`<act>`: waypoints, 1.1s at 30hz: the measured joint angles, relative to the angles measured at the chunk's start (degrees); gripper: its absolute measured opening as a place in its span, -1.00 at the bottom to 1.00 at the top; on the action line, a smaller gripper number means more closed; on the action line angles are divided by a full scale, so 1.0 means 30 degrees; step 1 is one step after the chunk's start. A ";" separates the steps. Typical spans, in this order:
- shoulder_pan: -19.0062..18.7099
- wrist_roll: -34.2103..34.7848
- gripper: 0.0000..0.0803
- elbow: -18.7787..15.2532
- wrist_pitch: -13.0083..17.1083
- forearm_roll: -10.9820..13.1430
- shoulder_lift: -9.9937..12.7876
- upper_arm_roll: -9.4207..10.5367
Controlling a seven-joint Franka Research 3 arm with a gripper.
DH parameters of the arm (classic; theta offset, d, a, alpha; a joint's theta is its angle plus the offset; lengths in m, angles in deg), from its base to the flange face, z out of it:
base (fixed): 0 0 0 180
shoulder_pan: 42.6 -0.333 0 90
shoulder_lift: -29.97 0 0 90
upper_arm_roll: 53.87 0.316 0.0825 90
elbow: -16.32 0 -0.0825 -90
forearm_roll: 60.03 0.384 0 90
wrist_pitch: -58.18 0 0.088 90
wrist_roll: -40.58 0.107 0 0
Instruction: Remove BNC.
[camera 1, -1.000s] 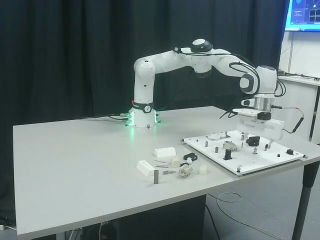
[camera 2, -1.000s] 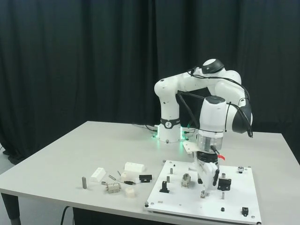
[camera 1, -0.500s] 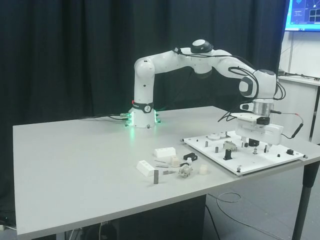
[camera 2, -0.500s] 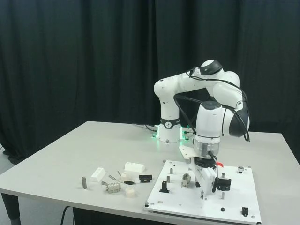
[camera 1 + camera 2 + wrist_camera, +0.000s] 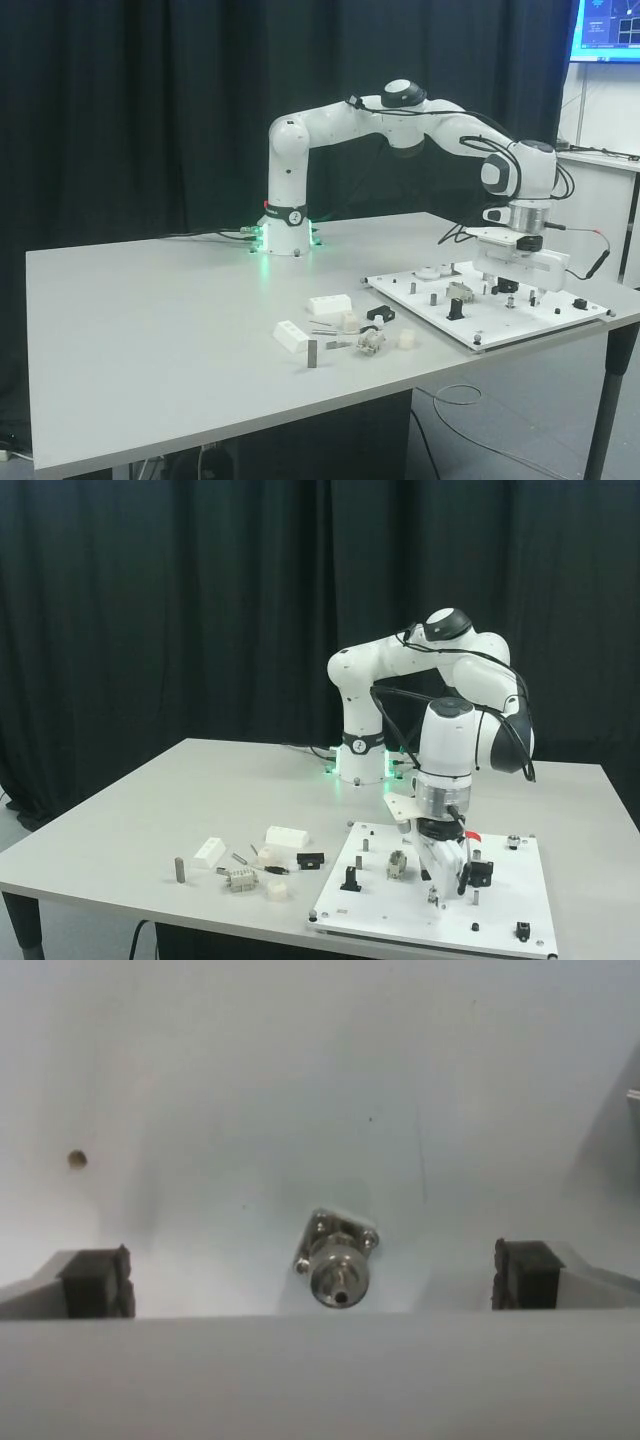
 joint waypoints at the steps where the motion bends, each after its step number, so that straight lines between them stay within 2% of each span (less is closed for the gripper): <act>1: 0.0017 0.0000 0.99 0.0011 -0.0020 0.0000 0.0000 0.0000; 27: 0.0241 -0.0393 0.99 0.0162 -0.0215 -0.0070 0.0000 0.0300; 28: 0.0240 -0.0517 0.65 0.0175 -0.0236 -0.0081 0.0000 0.0300; 33: 0.0240 -0.0667 0.65 0.0210 -0.0347 -0.0164 0.0000 0.0300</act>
